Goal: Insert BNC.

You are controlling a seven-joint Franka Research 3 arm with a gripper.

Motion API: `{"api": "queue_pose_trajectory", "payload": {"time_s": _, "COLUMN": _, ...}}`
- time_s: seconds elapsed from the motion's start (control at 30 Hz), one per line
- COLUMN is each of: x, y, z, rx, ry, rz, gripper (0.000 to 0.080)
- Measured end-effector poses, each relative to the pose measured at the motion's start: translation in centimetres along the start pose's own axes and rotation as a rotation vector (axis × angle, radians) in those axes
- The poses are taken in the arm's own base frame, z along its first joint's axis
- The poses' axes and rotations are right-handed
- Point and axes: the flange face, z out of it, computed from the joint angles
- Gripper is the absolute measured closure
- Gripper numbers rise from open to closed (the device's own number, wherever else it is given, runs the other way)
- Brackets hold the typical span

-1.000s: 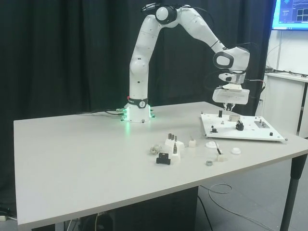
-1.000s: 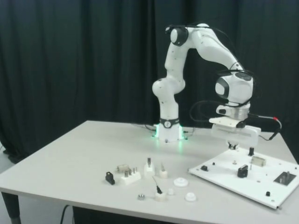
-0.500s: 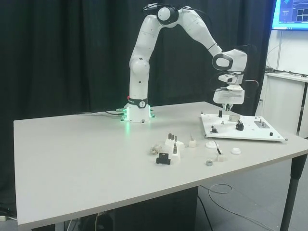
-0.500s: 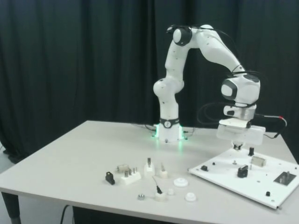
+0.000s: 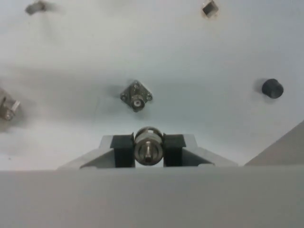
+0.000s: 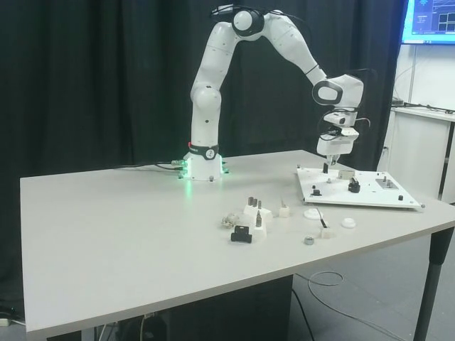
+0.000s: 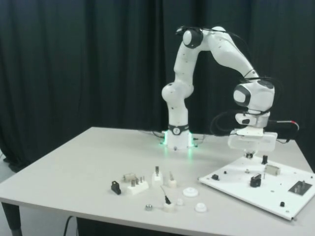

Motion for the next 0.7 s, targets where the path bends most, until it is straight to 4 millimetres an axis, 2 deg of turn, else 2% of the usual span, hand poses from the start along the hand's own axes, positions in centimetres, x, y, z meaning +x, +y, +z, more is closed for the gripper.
{"api": "queue_pose_trajectory", "payload": {"time_s": 0.3, "x": 0.2, "y": 0.4, "z": 0.5, "rx": -0.012, "ry": -0.003, "rz": -0.026, "gripper": 0.0677}}
{"api": "queue_pose_trajectory", "payload": {"time_s": 0.7, "x": 1.0, "y": 0.6, "z": 0.7, "rx": 0.011, "ry": 0.002, "rz": -0.198, "gripper": 0.0677}}
